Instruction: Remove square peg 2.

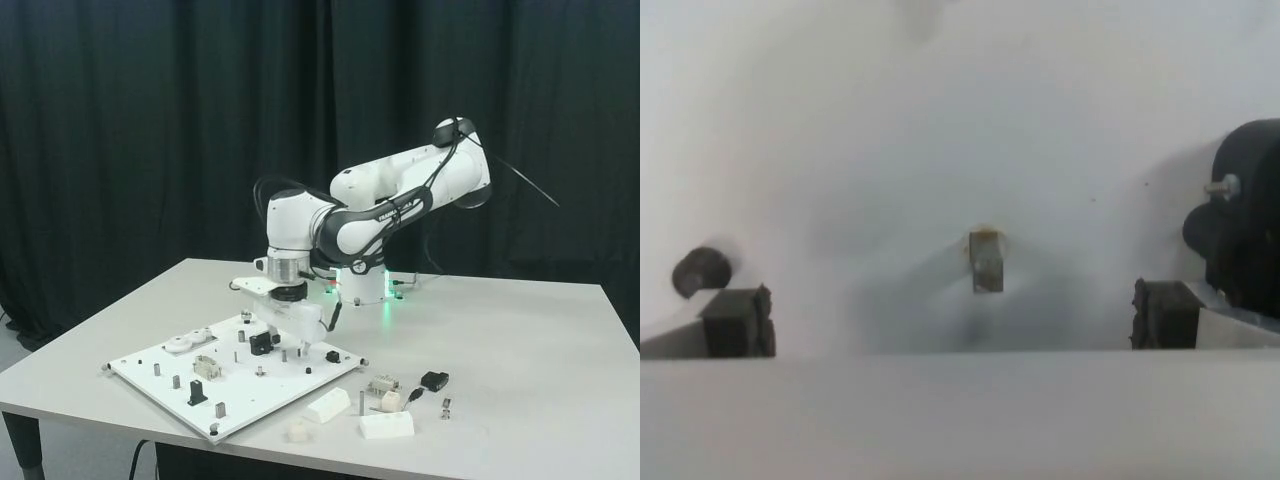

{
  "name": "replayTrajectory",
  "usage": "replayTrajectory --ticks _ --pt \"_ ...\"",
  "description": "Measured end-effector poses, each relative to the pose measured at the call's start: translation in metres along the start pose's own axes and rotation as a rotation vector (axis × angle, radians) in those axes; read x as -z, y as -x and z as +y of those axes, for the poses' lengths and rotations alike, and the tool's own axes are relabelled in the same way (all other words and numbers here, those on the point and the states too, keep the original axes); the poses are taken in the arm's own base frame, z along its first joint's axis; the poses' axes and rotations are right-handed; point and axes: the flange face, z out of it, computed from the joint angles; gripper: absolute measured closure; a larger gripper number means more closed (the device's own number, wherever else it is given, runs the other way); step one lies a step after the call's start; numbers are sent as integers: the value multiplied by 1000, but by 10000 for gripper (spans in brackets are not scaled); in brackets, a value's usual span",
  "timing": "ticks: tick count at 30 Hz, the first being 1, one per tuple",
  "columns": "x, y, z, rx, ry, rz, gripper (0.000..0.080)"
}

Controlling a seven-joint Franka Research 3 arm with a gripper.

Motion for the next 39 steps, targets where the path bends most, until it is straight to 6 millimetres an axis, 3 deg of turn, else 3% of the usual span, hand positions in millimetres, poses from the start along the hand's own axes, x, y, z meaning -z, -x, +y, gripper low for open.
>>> replayTrajectory --ticks 18,39 --pt "-15 -2 -6 54 26 -6 3" --pt "-17 -4 -8 57 29 -1 3"
